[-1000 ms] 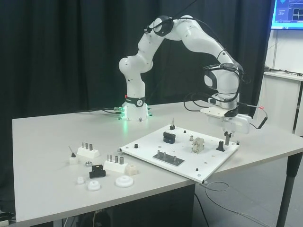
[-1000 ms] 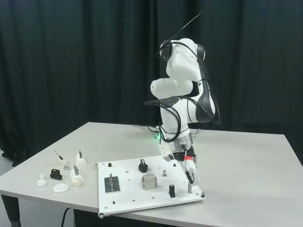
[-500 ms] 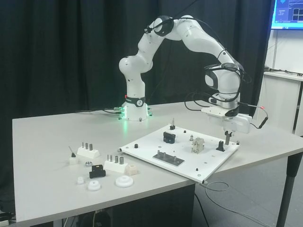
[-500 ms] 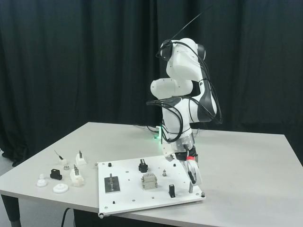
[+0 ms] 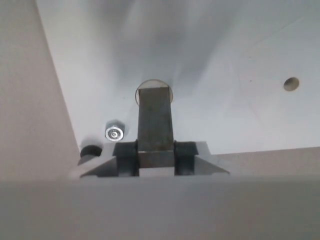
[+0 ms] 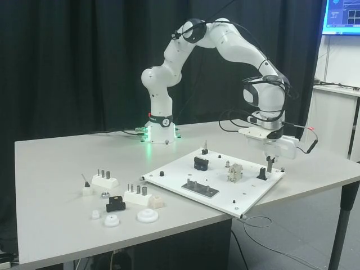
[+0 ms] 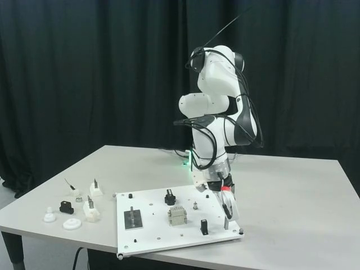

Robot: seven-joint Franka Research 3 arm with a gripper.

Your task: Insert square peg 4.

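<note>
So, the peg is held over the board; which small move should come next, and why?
Probably a slow, straight descent. In the wrist view the gripper holds the square peg upright, its tip at a round socket in the white board. How deep it sits is unclear.

Loose parts [image 6: 121,194] beside board [image 6: 185,169].

You see the white arm [image 7: 216,112] bent down over the white board [image 7: 177,222] on the grey desk [image 7: 292,197], its gripper [image 7: 226,224] at the board's near right corner. Small white and black parts [image 7: 70,211] lie left of the board.
</note>
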